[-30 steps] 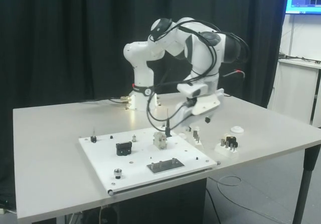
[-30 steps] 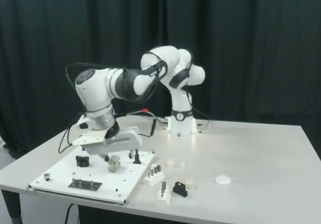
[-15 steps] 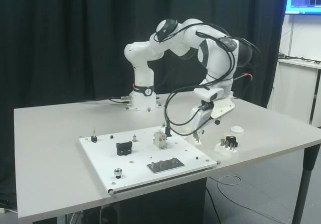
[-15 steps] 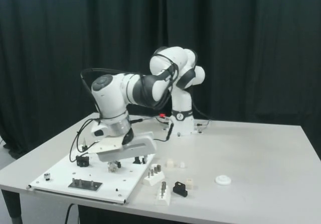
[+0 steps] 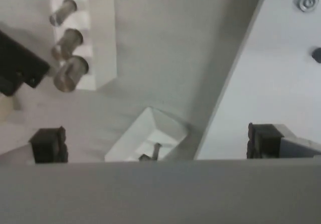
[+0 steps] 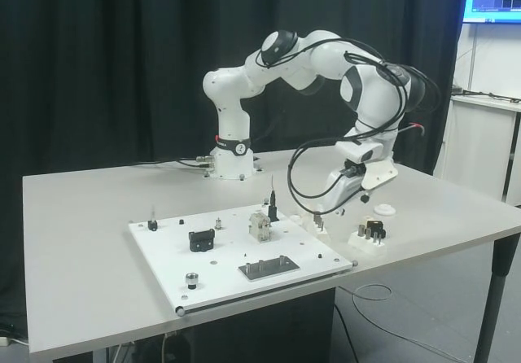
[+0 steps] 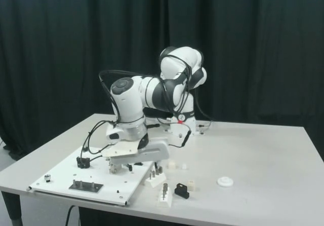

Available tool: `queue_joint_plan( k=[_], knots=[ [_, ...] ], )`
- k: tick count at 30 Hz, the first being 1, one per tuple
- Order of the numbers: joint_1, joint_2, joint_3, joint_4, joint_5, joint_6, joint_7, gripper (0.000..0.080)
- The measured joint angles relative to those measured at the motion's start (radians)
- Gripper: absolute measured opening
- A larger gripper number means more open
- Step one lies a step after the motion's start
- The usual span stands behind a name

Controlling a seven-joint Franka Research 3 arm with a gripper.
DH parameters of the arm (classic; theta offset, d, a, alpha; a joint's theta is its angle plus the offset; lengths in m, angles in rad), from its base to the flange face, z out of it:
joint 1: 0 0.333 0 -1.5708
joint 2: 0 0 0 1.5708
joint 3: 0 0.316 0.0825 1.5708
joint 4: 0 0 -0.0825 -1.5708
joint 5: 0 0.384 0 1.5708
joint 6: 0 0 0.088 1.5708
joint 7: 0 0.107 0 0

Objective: Pick round peg 4.

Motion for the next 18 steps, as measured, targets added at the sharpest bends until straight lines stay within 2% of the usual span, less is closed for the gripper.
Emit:
queue_joint_plan(
  k=[9,18],
  knots=[
    [0.007,-0.005,0.019,-0.023,0.001,0.045,0.050,0.0800],
    [0.009,-0.023,0.058,-0.066,-0.010,0.083,-0.041,0.0800]
  ],
)
